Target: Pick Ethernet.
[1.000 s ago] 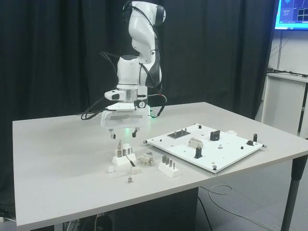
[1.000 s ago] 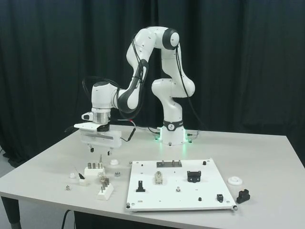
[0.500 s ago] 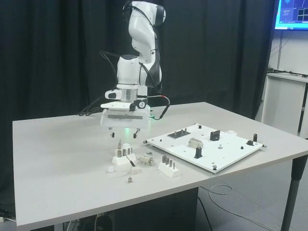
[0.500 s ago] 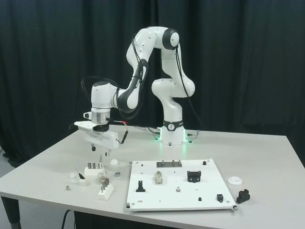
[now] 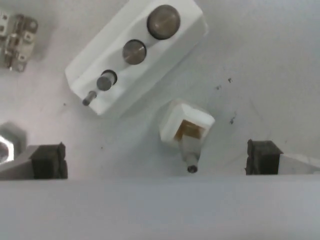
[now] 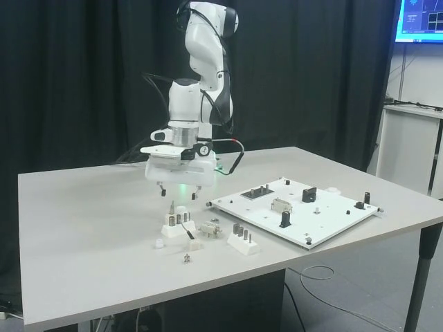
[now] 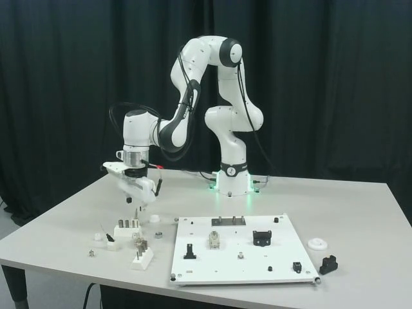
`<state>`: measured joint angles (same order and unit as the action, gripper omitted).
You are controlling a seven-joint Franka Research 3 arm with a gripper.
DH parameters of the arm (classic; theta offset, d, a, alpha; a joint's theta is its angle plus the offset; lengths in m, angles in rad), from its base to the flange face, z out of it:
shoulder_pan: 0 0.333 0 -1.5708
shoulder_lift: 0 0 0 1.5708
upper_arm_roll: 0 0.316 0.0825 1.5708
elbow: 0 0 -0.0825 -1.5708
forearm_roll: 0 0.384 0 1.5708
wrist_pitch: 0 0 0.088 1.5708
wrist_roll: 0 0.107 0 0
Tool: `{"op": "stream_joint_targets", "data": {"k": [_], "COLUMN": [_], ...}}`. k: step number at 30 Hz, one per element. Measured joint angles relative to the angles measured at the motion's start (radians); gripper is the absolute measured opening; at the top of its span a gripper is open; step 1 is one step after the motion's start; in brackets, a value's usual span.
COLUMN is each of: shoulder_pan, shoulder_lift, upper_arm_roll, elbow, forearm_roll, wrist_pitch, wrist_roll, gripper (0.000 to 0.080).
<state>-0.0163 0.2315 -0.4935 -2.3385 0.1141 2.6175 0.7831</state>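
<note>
The Ethernet connector [image 5: 186,127], a small white plug with its stub and cable end pointing toward my wrist, lies on the grey table [image 5: 270,60] directly below me, between my two fingertips but touching neither. Just beside it sits the white peg holder [image 5: 135,55] with a row of grey pegs standing in it (four, stepping from thick to thin). A metal hinge-like part [image 5: 17,32] lies a little apart from that block.

My gripper [image 5: 155,161] hangs above the table with its black pads [image 5: 49,161] spread wide, holding nothing. From the first room view, my gripper [image 6: 177,187] hovers over the cluster of small white holders [image 6: 178,223] near the table's front edge, clear of them. The white assembly board [image 6: 297,207] with its black fixtures lies well apart, to the side. From the second room view, my white arm [image 7: 193,96] reaches from its base out over that cluster.
</note>
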Motion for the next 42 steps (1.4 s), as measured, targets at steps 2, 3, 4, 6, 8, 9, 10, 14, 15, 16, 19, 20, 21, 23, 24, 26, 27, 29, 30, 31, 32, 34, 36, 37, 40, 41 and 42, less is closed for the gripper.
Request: {"op": "stream_joint_targets", "data": {"k": [2, 3, 4, 6, 8, 9, 10, 14, 15, 16, 19, 20, 21, 23, 24, 26, 27, 29, 30, 31, 32, 34, 36, 37, 40, 41, 42], "shoulder_pan": [0.000, 0.000, 0.000, 0.000, 0.000, 0.000, 0.000, -0.002, -0.002, -0.002, -0.002, -0.002, -0.002, -0.002, -0.002, -0.002, -0.002, -0.002, -0.002, -0.002, -0.002, -0.002, 0.000, 0.001, 0.003, 0.003, 0.004], "shoulder_lift": [0.000, 0.000, 0.000, 0.000, 0.000, 0.000, 0.000, 0.000, 0.000, 0.000, 0.001, 0.001, 0.001, 0.003, 0.004, 0.006, 0.007, 0.009, 0.010, 0.011, 0.011, 0.013, 0.014, 0.015, 0.018, 0.019, 0.020], "upper_arm_roll": [0.000, 0.000, 0.000, 0.000, 0.000, 0.000, -0.001, -0.003, -0.004, -0.005, -0.011, -0.012, -0.015, -0.019, -0.022, -0.027, -0.028, -0.031, -0.032, -0.033, -0.033, -0.033, -0.033, -0.033, -0.033, -0.033, -0.033], "elbow": [0.000, 0.000, 0.001, 0.001, 0.002, 0.002, 0.002, 0.002, 0.002, 0.002, 0.002, 0.002, 0.002, 0.002, 0.002, 0.001, 0.001, 0.002, 0.001, 0.001, 0.002, 0.002, 0.002, 0.002, 0.002, 0.002, 0.002], "forearm_roll": [0.000, 0.000, 0.000, 0.000, 0.000, 0.000, 0.000, 0.000, 0.000, 0.000, 0.000, 0.000, 0.000, 0.000, 0.000, 0.000, 0.000, 0.000, 0.000, 0.000, -0.001, -0.003, -0.007, -0.009, -0.010, -0.010, -0.010], "wrist_pitch": [0.000, 0.000, 0.000, 0.000, 0.000, 0.000, 0.000, 0.000, 0.000, 0.000, 0.000, 0.000, 0.000, 0.000, 0.000, 0.000, 0.000, 0.001, 0.002, 0.003, 0.005, 0.008, 0.011, 0.013, 0.015, 0.015, 0.016], "wrist_roll": [0.048, 0.073, 0.098, 0.139, 0.168, 0.182, 0.197, 0.268, 0.286, 0.303, 0.361, 0.378, 0.403, 0.444, 0.466, 0.519, 0.544, 0.609, 0.641, 0.676, 0.715, 0.781, 0.833, 0.854, 0.908, 0.928, 0.946], "gripper": [0.0800, 0.0800, 0.0800, 0.0800, 0.0800, 0.0800, 0.0800, 0.0800, 0.0800, 0.0800, 0.0800, 0.0800, 0.0800, 0.0800, 0.0800, 0.0800, 0.0800, 0.0800, 0.0800, 0.0800, 0.0800, 0.0800, 0.0800, 0.0800, 0.0800, 0.0800, 0.0800]}}
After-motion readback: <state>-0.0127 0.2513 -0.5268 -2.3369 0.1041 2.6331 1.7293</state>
